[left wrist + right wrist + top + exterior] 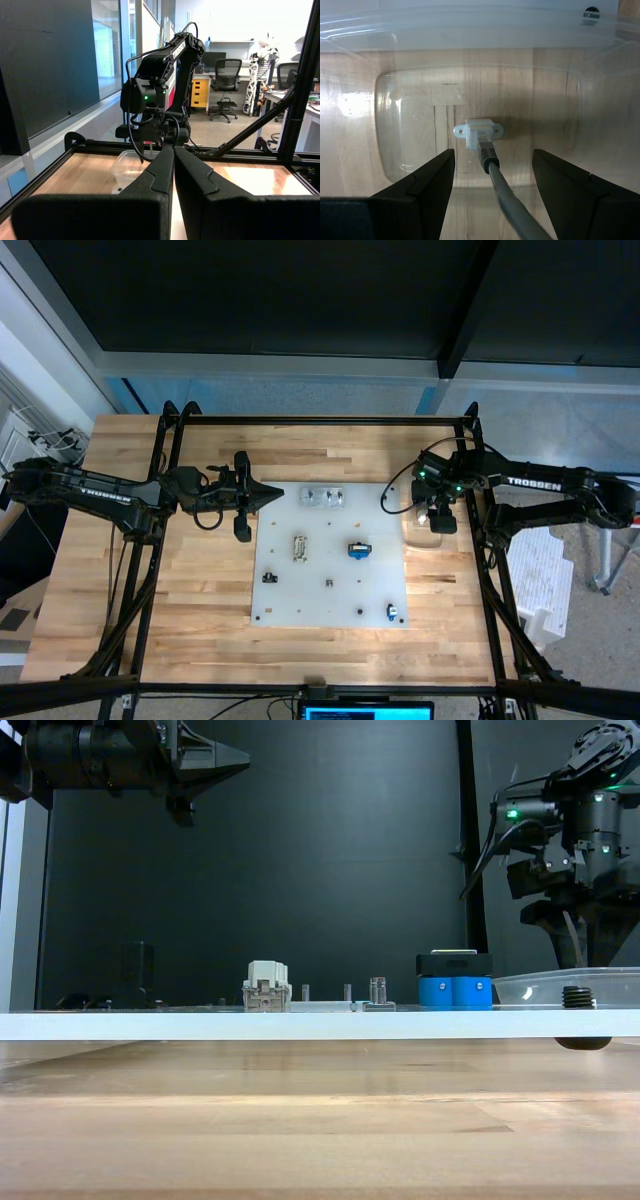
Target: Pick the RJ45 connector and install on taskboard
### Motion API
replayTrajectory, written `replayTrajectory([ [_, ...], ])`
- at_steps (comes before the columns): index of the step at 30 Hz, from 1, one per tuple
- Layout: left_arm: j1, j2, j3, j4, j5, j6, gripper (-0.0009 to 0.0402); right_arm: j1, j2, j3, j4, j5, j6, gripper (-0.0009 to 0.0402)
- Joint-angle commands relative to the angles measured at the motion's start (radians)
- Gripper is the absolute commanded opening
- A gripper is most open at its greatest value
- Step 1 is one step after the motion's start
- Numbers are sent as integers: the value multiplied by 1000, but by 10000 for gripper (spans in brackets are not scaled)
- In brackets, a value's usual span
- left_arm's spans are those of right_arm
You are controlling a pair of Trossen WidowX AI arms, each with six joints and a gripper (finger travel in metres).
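Observation:
The RJ45 connector point(479, 131) is a small whitish plug with a black boot and a grey cable. It lies on the floor of a clear plastic tray point(395, 100). My right gripper point(493, 153) hangs open directly above it, one finger on either side, not touching it. From above, the right gripper point(436, 512) is over the tray point(421, 532), just off the right edge of the white taskboard point(310, 605). My left gripper point(280, 495) is shut and empty, held high over the taskboard's left edge, its fingers point(165, 165) pressed together.
On the taskboard stand a blue block point(359, 550), a beige socket point(299, 548), a silver fitting point(324, 498) and small black parts. A black screw point(574, 997) sits near the tray point(540, 985). Black frame rails point(320, 421) run around the wooden table.

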Motion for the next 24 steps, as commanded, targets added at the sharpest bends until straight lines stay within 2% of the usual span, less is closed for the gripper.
replayTrajectory([
  [1, 0, 0, 0, 0, 0, 0, 0, 2, 8, 0, 6, 0, 0, 214],
  [5, 0, 0, 0, 0, 0, 0, 0, 6, 16, -1, 9, -1, -4, 195],
  [15, 0, 0, 0, 0, 0, 0, 0, 9, 16, -1, 8, -1, -4, 109],
  [24, 0, 0, 0, 0, 0, 0, 0, 9, 16, -1, 9, 0, -4, 48],
])
